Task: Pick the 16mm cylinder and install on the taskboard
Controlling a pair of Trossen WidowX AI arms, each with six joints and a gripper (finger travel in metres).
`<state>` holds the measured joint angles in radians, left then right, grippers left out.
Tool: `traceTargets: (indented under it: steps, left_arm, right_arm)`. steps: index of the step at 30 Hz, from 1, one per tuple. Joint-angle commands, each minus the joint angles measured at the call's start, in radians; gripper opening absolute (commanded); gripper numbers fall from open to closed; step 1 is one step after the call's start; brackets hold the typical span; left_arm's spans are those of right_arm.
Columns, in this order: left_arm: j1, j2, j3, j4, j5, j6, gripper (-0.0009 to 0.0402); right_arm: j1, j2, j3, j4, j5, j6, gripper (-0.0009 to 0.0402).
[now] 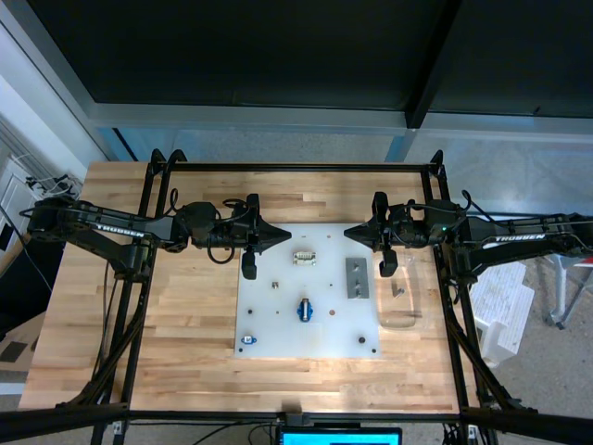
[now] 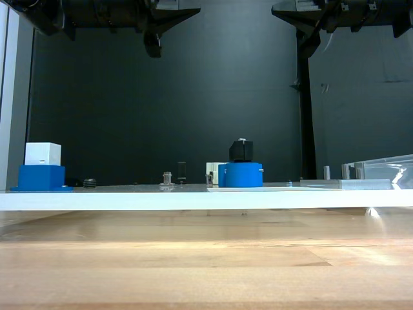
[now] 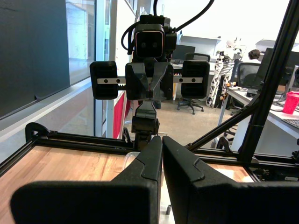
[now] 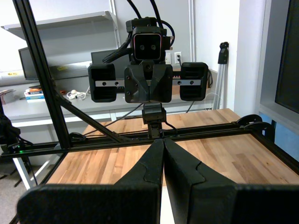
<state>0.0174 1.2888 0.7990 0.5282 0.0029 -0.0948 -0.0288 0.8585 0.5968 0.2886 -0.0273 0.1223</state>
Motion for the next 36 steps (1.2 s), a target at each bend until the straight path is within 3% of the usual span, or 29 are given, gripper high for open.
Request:
traceTargets:
  steps: [1, 14, 27, 36]
  left_arm:
    - [0.0, 0.0, 0.0, 0.0, 0.0, 0.0, 0.0]
    - [0.001, 0.0, 0.0, 0.0, 0.0, 0.0, 0.0]
    - [0.0, 0.0, 0.0, 0.0, 0.0, 0.0, 0.0]
    - [0.0, 0.0, 0.0, 0.0, 0.0, 0.0, 0.0]
  right_arm:
    - [0.002, 0.001, 0.0, -0.001, -0.001, 0.001, 0.0]
    - [0.003, 0.001, 0.006, -0.014, 0.0, 0.031, 0.0]
    - [0.017, 0.002, 0.227, -0.669, 0.0, 0.059, 0.0]
    - [0.078, 0.002, 0.296, -1.026, 0.001, 0.103, 0.0001]
